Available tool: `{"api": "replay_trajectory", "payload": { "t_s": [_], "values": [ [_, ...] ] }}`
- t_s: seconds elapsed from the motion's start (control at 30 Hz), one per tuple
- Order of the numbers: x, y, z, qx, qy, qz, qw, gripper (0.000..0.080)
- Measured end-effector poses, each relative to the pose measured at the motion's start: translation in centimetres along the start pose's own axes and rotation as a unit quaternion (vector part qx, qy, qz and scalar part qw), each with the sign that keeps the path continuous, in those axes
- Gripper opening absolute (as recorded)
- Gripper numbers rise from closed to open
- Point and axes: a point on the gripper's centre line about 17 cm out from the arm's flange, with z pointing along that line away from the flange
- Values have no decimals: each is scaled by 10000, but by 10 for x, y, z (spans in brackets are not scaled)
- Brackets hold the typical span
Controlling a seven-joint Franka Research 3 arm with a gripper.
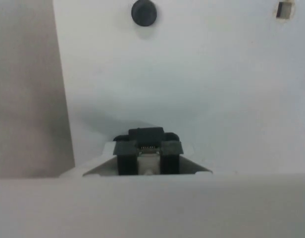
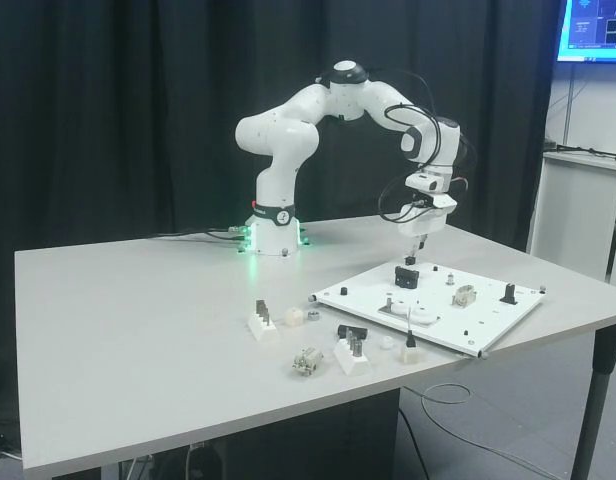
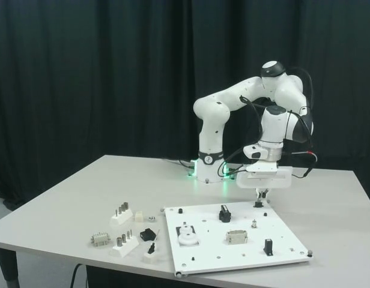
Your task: Insert Ethernet.
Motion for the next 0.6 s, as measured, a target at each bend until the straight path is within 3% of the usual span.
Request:
{"api": "replay_trajectory", "payload": {
  "t_s": [0.6],
  "values": [
    [-2,5,1,-77,-29,-12,10000,90]
  ]
}}
